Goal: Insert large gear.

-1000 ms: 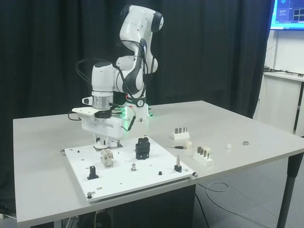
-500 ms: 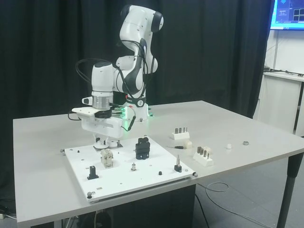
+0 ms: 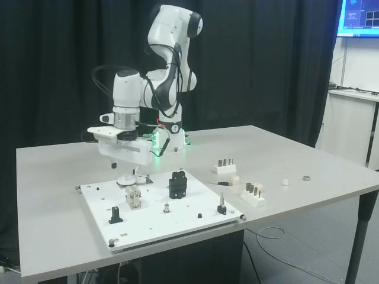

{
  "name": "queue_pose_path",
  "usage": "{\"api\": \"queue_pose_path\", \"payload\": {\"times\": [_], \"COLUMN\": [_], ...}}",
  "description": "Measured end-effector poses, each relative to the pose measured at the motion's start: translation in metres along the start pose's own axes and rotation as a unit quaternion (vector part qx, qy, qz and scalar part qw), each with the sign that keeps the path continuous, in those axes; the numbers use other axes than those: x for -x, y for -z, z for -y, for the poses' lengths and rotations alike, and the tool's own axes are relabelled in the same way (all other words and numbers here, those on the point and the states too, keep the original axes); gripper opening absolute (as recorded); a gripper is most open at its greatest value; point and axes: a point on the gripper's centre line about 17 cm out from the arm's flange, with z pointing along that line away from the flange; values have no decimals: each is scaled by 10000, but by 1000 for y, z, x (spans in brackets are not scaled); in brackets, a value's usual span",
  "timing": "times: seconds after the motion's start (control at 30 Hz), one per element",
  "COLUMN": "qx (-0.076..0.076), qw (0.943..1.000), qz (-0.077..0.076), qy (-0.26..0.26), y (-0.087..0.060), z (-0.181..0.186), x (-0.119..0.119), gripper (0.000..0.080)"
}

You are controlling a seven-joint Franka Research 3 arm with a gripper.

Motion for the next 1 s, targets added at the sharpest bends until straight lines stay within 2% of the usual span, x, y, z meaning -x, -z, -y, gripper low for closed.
{"api": "queue_pose_path", "payload": {"times": [0.2,0.37,0.77,1.0], "qx": [88,137,196,215], "qw": [9999,9998,9995,9996], "qz": [96,163,244,183], "qy": [-22,0,-69,-77], "y": [14,19,13,10], "z": [-13,-22,-35,-37], "x": [4,7,13,12], "gripper": [796,796,800,800]}}
